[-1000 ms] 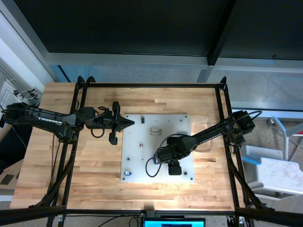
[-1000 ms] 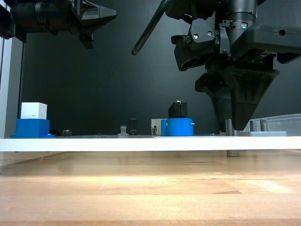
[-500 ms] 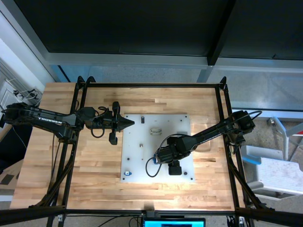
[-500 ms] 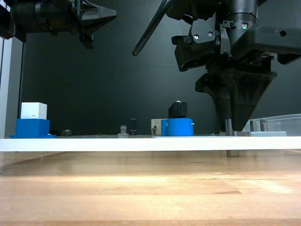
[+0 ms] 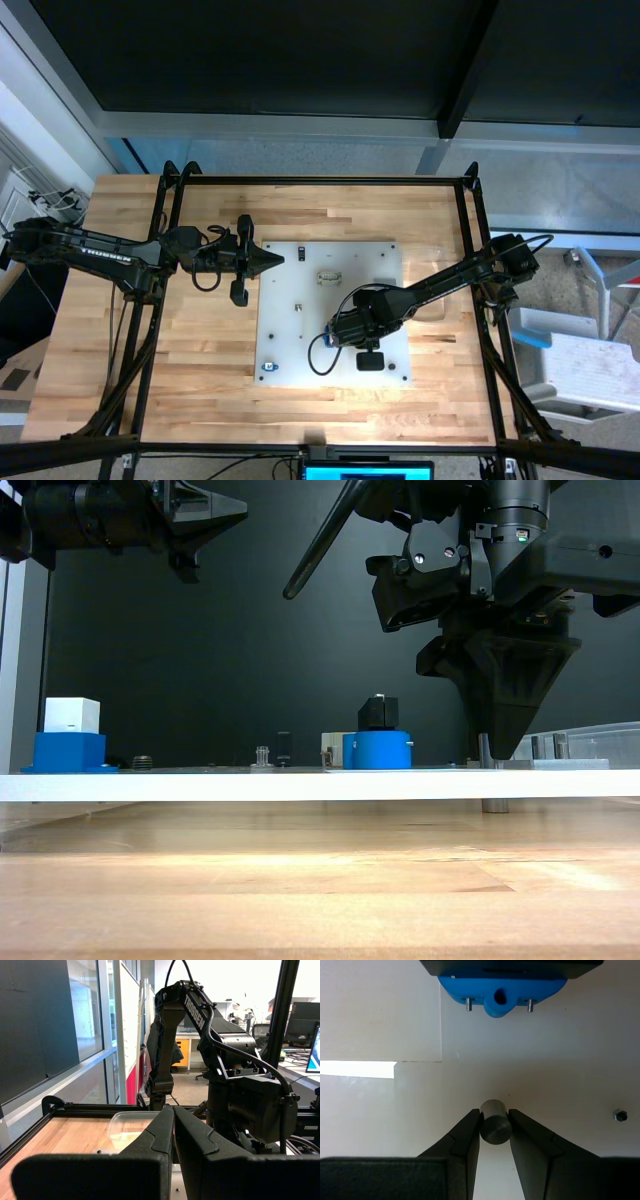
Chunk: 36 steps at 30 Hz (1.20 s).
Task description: Pick the 16mm cylinder and place it in the container
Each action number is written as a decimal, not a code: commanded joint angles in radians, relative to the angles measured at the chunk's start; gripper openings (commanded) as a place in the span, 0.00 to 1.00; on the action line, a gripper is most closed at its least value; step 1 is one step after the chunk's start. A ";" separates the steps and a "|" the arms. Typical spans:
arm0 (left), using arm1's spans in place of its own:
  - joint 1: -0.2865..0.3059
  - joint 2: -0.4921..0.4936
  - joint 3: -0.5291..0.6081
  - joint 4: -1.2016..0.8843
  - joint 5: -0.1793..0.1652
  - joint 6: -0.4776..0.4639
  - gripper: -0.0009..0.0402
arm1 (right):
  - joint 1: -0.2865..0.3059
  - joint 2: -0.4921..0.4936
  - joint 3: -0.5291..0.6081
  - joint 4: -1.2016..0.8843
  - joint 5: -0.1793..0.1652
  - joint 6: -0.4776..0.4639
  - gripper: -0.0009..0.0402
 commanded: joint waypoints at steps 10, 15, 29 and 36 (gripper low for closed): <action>0.000 0.000 0.000 0.001 0.000 0.000 0.02 | 0.000 -0.002 0.021 -0.013 -0.001 -0.008 0.13; 0.000 0.000 0.000 0.001 0.000 0.000 0.02 | 0.000 -0.008 0.024 -0.015 -0.001 -0.011 0.08; 0.000 0.000 0.000 0.001 0.000 0.000 0.02 | 0.001 -0.070 0.024 -0.048 -0.001 -0.012 0.06; 0.000 0.000 0.000 0.001 0.000 0.000 0.02 | 0.000 -0.122 0.024 -0.085 0.000 -0.018 0.06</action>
